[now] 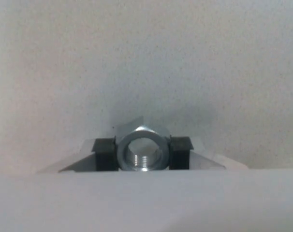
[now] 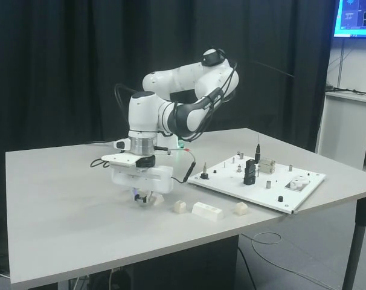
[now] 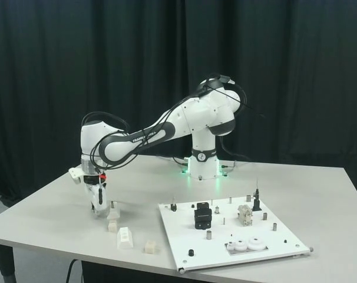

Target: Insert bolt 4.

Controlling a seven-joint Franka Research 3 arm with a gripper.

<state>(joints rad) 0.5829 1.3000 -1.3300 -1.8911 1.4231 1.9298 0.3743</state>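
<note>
With the hand (image 1: pixel 143 155) clamped on the bolt (image 1: pixel 142 153) low over the table (image 2: pixel 62 199), left of the white board (image 2: pixel 304 196), lift straight, keep it vertical, then align over its hole.

white arm (image 3: pixel 167 127) stretched out low from its base, wrist turned down, gripper (image 1: pixel 143 153) closed, black pads (image 1: pixel 104 154) pinching inward.

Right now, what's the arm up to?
The white arm is bent low over the grey table, away from the white board. Its pincer is closed on a threaded metal piece, seemingly the bolt for the task, near the small white blocks. Nothing is inserted yet.
</note>
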